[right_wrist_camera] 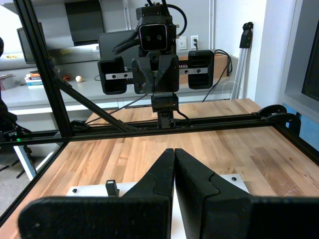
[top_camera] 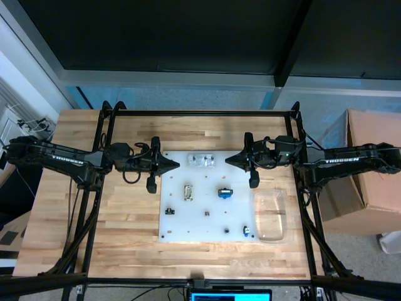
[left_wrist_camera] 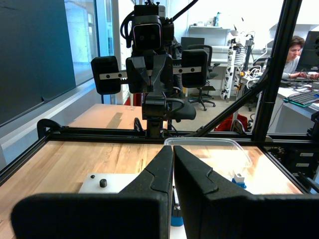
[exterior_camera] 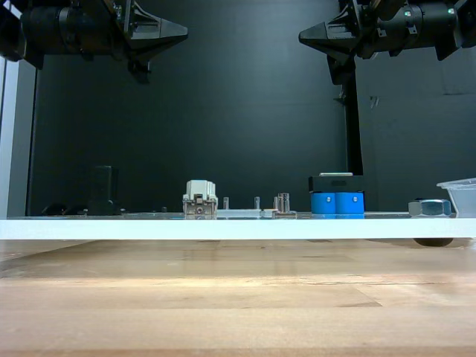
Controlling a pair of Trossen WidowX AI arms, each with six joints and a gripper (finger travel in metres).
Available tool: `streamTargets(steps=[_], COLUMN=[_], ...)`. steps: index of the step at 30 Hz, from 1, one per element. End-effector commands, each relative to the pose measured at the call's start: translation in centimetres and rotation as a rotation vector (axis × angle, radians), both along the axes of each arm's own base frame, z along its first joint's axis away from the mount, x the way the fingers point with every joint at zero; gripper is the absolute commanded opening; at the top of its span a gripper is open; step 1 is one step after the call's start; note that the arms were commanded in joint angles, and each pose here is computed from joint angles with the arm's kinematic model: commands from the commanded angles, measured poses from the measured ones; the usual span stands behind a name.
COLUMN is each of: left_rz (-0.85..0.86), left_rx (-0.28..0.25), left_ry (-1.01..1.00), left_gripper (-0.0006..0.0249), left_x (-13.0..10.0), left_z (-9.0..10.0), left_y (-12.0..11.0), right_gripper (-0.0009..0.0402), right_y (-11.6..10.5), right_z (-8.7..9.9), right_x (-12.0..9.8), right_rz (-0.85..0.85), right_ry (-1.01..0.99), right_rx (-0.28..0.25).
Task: Unfasten the M12 nut and place it in the container
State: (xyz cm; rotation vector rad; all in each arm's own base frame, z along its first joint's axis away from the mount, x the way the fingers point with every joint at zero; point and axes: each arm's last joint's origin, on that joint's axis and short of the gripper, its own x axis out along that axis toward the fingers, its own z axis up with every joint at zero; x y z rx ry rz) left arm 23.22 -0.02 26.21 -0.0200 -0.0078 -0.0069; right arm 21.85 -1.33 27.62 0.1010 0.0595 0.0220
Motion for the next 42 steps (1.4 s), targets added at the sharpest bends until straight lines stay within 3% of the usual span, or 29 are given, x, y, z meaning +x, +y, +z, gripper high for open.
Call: streamTargets(steps=[1,10,15,22,27,34,42], left_rz=[0.0,0.0,0.0,0.0,0.0,0.0,0.0], left_rx=[0.0,0.0,0.0,0.0,0.0,0.0,0.0], left_ry=[-0.001,-0.001,-0.001,-0.001,-0.001,-0.001,-0.001], left_gripper=[0.0,0.0,0.0,0.0,0.0,0.0,0.0], left_x=[0.0,0.0,0.0,0.0,0.0,0.0,0.0], left_z=[0.0,0.0,0.0,0.0,0.0,0.0,0.0], left_y=[0.0,0.0,0.0,0.0,0.0,0.0,0.0], right_gripper=[0.0,0.0,0.0,0.0,0.0,0.0,0.0], right_y=[0.1,0.1,0.4,2.7,5.2,8.7,11.9], right_z=[0.6,0.6,0.2,-0.2,-0.1,-0.5,-0.8], right_x=[0.0,0.0,0.1,0.1,0.5,2.2,4.8], right_rz=[0.013,0.013,0.02,0.013,0.049,0.038,-0.1], right_ry=[-0.059,-0.06,0.003,0.297,0.499,0.839,1.173], right_rx=[-0.056,-0.055,0.06,0.079,0.149,0.219,0.264])
